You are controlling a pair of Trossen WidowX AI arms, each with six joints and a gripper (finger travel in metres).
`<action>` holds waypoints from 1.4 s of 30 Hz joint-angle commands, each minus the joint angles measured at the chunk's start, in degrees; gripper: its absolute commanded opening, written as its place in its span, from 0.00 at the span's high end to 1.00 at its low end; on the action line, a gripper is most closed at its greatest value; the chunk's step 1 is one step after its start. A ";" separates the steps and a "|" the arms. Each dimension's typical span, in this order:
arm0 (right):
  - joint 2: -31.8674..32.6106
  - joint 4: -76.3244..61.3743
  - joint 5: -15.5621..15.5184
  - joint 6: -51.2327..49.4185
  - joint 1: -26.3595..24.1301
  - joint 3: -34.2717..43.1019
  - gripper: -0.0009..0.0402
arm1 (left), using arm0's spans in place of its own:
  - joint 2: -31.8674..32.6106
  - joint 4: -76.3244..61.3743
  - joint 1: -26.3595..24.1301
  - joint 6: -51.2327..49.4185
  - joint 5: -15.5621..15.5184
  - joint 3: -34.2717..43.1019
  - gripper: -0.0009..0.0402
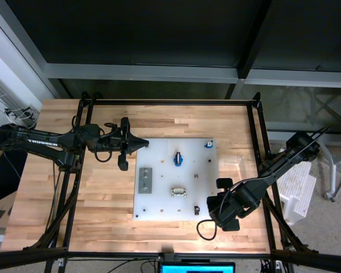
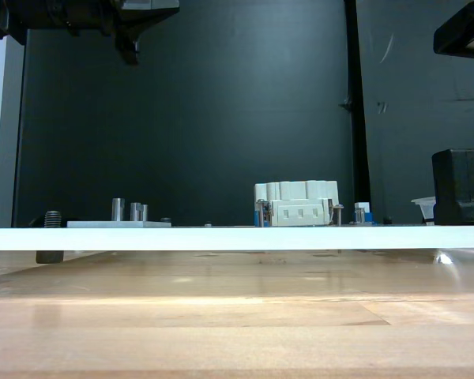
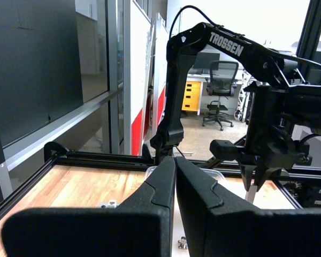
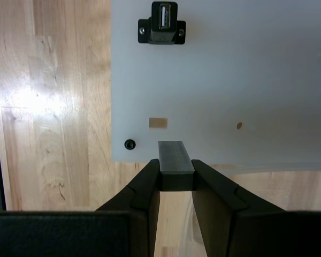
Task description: Pick the 16mm bar and install on taskboard
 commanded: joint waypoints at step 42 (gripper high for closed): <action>2.99 5.31 -0.02 1.57 1.27 -3.02 0.94 | 0.00 0.02 0.02 0.00 0.02 0.02 0.98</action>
